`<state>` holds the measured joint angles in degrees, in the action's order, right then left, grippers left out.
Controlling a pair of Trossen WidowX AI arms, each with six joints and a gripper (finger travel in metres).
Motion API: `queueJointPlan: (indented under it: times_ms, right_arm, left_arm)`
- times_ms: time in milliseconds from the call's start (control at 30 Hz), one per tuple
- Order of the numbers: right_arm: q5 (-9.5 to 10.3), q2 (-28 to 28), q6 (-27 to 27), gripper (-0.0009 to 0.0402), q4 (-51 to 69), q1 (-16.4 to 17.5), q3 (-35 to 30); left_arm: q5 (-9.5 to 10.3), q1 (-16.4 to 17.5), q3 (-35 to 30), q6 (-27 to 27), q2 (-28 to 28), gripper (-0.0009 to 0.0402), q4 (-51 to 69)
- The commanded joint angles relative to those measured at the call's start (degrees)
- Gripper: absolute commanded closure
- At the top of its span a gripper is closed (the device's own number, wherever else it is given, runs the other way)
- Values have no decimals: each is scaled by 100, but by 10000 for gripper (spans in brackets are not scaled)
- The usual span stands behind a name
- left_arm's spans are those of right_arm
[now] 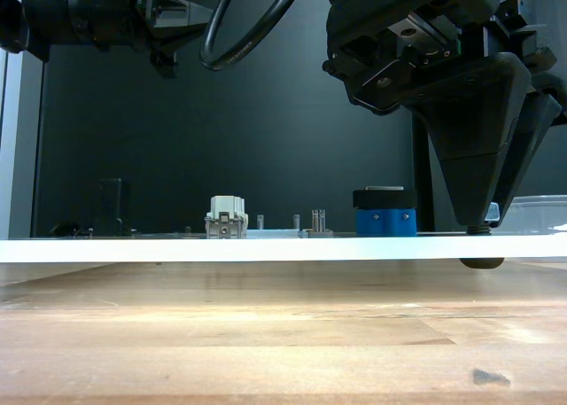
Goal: Unfasten the M12 fastener and place in the container
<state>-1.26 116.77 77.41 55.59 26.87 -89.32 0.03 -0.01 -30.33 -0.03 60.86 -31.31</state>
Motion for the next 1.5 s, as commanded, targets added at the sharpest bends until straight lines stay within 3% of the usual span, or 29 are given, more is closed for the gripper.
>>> queueJointPlan:
  times_ms: [33,967,1500]
  right_arm:
    - [4,-44,-59,350,33,0,-9]
    - [-94,-1364,-669,350,901,-164,42]
    - [-221,-2811,-1390,350,815,-876,1722]
  left_arm:
    - [0,0,0,2,0,393,0]
    - [0,2,0,2,0,393,0]
    - [0,0,0,2,0,393,-2]
